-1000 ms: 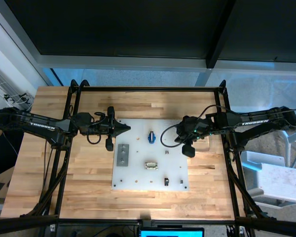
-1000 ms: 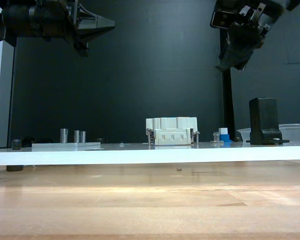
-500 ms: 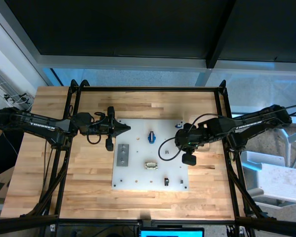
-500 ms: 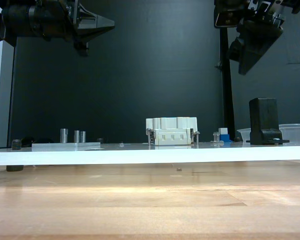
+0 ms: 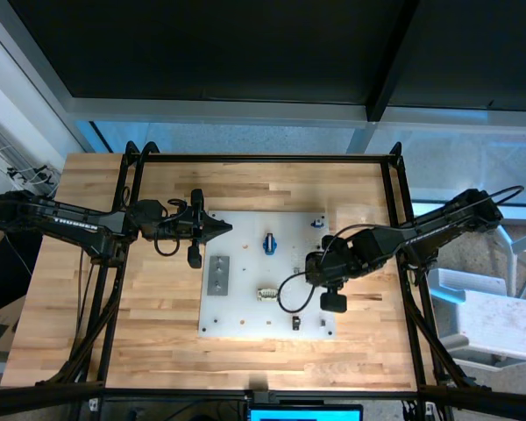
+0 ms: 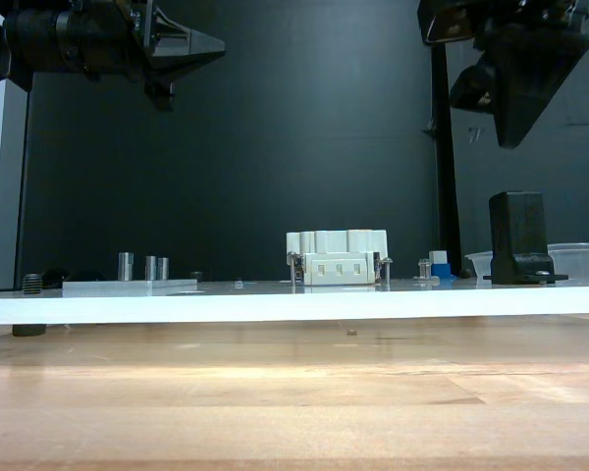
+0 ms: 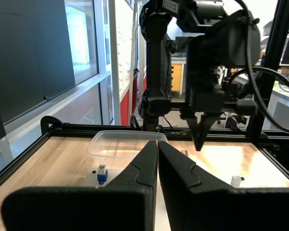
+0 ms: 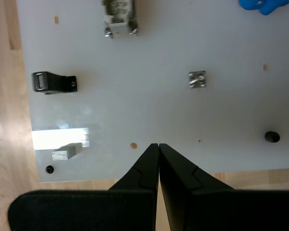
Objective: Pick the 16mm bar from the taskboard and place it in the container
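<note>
A butcher-block wooden table [image 5: 158, 351] edged by a black metal frame [image 5: 263, 159] stands on a pale grey floor [image 5: 245, 138] before a dark wall panel [image 5: 210, 44], while tall bright windows [image 7: 79, 43] line one side and an orange drawer unit [image 7: 176, 79] shows beyond.

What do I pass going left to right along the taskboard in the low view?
Grey block → white connector → blue piece → black part, with the container behind it. Higher up: shut left pincer at left, shut right pincer toward the right.
</note>
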You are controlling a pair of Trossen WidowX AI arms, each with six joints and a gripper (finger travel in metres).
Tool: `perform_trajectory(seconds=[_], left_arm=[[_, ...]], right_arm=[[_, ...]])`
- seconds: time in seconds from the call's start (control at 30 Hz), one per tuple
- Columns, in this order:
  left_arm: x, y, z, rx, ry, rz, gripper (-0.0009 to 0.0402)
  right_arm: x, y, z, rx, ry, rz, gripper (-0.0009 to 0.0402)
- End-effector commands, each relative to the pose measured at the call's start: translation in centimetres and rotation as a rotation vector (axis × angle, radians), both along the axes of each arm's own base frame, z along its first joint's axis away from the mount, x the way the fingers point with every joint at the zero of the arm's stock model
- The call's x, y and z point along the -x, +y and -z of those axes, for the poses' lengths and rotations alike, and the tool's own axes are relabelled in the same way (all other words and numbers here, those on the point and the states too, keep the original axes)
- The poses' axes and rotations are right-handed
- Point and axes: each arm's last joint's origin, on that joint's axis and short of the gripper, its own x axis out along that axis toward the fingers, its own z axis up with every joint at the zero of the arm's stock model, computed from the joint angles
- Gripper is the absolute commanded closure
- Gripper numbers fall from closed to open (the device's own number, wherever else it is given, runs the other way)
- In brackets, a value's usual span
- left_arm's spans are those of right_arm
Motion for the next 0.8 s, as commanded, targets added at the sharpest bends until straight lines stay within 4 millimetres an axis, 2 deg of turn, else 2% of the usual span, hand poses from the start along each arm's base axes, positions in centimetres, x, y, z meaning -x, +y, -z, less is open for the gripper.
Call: perform_trajectory(seconds=[0.03, 0.6, 0.8], left_arm=[[0.0, 0.0, 0.0, 0.000, 0.000, 0.000, 0.0393], [0.0, 0.0, 0.0, 0.000, 0.000, 0.000, 0.0393], [0.0, 0.0, 0.0, 0.000, 0.000, 0.000, 0.0393]], right_arm=[[0.0, 1.0, 0.2, -0.002, 0.009, -0.015, 0.0393], [0.5, 5.2, 2.2, -0.027, 0.094, -0.061, 0.0393], [0.2, 6.7, 2.7, -0.018, 0.113, -0.087, 0.0393]])
